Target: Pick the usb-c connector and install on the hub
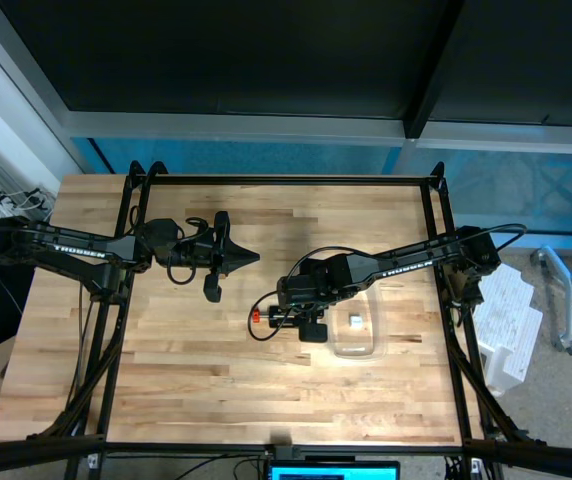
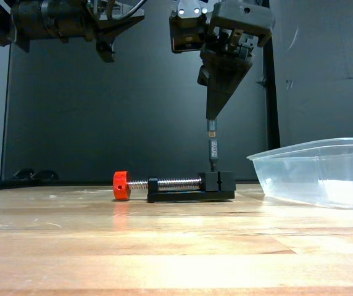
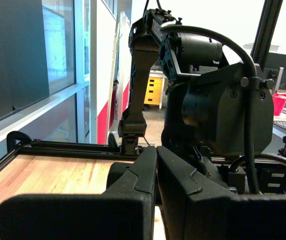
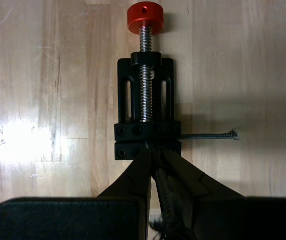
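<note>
My right gripper (image 2: pixel 211 116) points straight down over a black vise (image 2: pixel 189 188) with a red knob (image 2: pixel 121 185). It is shut on the usb-c connector (image 2: pixel 213 131) by its braided cable (image 4: pixel 164 192), and the connector hangs upright. The connector's lower end meets a grey piece (image 2: pixel 213 148) that rises from the vise jaws; I cannot tell how far in it sits. From above, the right gripper (image 1: pixel 311 322) covers the vise's right end (image 1: pixel 284 318). My left gripper (image 1: pixel 251 257) hovers high at the left centre, shut and holding nothing (image 3: pixel 156 160).
A clear plastic tub (image 1: pixel 366 352) stands just right of the vise, with a small white item (image 1: pixel 354 320) inside. A short frayed cable end (image 4: pixel 208 135) sticks out sideways from the vise (image 4: pixel 148 135). Black frame rails border the table.
</note>
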You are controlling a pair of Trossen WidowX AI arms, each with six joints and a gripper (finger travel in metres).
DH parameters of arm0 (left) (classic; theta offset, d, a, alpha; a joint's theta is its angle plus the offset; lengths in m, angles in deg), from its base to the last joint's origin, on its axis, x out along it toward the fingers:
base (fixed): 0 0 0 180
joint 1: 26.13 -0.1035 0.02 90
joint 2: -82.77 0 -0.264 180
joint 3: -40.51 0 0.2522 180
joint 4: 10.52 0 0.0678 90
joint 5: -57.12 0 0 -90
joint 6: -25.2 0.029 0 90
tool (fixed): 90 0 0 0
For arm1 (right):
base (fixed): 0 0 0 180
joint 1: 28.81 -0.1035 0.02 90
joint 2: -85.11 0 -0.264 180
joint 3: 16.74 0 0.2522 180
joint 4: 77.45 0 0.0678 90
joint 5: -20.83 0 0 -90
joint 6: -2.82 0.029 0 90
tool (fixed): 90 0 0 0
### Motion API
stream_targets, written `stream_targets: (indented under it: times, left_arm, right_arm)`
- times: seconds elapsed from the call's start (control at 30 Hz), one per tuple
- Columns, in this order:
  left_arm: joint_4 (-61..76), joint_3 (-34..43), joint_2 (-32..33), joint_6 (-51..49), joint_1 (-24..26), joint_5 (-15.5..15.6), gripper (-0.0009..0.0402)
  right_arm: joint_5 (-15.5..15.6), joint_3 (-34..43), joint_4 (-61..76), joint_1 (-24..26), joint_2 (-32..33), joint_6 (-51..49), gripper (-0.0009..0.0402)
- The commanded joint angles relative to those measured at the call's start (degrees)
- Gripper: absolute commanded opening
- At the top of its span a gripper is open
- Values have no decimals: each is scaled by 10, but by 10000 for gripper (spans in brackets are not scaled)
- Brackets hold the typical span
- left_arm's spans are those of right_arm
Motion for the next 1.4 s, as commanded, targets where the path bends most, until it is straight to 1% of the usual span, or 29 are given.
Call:
stream_targets:
  times: [0.03, 0.4, 1.4]
  left_arm:
    - [0, 0, 0, 0, 0, 0, 0]
    - [0, 0, 0, 0, 0, 0, 0]
    - [0, 0, 0, 0, 0, 0, 0]
  right_arm:
    - [-3, -3, -2, 0, 0, 2, 0]
    - [-5, -4, -2, -4, 0, 19, 0]
    - [-11, -5, -3, -7, 0, 18, 0]
